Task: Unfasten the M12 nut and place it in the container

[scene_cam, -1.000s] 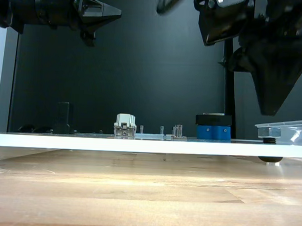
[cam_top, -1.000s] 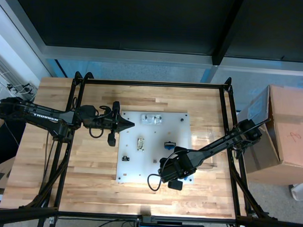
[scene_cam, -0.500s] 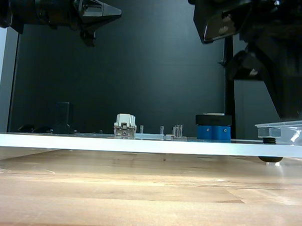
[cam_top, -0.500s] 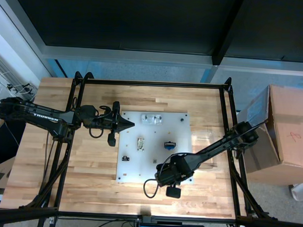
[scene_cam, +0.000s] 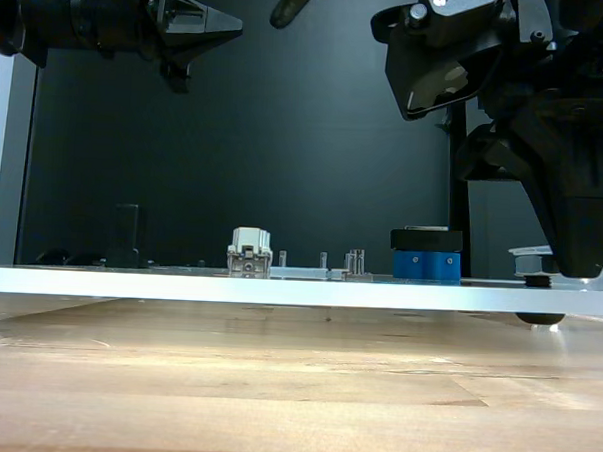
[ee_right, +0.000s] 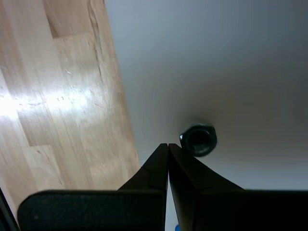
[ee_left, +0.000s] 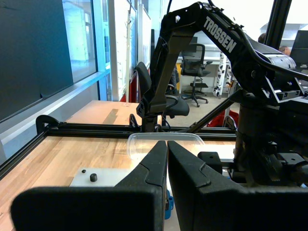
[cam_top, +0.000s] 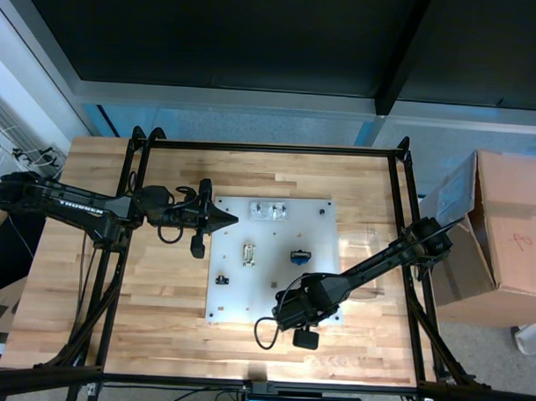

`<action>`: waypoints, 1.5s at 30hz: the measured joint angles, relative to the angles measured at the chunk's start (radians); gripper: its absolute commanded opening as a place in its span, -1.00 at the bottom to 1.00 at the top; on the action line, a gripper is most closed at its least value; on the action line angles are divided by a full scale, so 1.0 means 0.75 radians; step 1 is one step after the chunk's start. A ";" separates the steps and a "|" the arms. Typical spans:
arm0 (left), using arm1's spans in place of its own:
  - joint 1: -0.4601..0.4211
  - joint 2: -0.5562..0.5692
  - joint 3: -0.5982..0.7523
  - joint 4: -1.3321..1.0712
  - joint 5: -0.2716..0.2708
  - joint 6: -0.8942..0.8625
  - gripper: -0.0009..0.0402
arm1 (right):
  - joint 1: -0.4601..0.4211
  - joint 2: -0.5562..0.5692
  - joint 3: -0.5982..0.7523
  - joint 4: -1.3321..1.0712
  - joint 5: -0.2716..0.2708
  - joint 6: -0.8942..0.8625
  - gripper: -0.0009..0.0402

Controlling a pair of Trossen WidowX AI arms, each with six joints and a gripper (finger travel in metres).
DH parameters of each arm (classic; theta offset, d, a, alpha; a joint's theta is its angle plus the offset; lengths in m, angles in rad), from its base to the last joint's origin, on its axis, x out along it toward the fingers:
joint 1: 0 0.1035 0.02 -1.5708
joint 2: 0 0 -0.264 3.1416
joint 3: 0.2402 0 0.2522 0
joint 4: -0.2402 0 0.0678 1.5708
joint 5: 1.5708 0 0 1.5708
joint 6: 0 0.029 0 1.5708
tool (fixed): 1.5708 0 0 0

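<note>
Right gripper [ee_right: 168,147], pressed together and empty, hangs just beside the M12 nut [ee_right: 198,139] on its stud [scene_cam: 537,281]; it should spread and straddle the flats. Left gripper [ee_left: 167,144], likewise closed, hovers above the board's [cam_top: 234,296] left edge.

The table of wooden planks [cam_top: 159,285] is striped in lighter and darker tan. The flat square plastic board [cam_top: 267,240] is seen as plain white. The left gripper [ee_left: 167,147] and the right gripper [ee_right: 168,149] are finished in black. The small hexagonal metal nut [ee_right: 198,139] is shown dark grey against white. The squat block [scene_cam: 425,263] is coloured blue under a black cap. The cardboard box [cam_top: 504,235] is brown.
</note>
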 measured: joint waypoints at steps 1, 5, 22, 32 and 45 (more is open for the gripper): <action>0.000 0.000 -0.001 0.000 0.000 0.000 -0.96 | 0.000 -0.001 0.000 -0.006 0.002 0.000 -0.96; 0.000 0.000 0.000 0.000 0.000 0.000 -0.96 | -0.001 -0.003 -0.001 -0.007 0.003 0.000 -0.96; 0.000 0.000 0.000 -0.001 0.000 0.000 -0.96 | 0.002 -0.075 0.024 -0.220 0.405 0.026 -0.96; 0.000 0.000 -0.001 -0.001 0.000 0.000 -0.96 | -0.002 -0.127 0.048 -0.219 0.144 0.169 -0.92; 0.000 0.001 0.000 -0.001 0.000 -0.001 -0.96 | -0.018 -0.134 0.098 -0.221 0.099 0.662 -0.05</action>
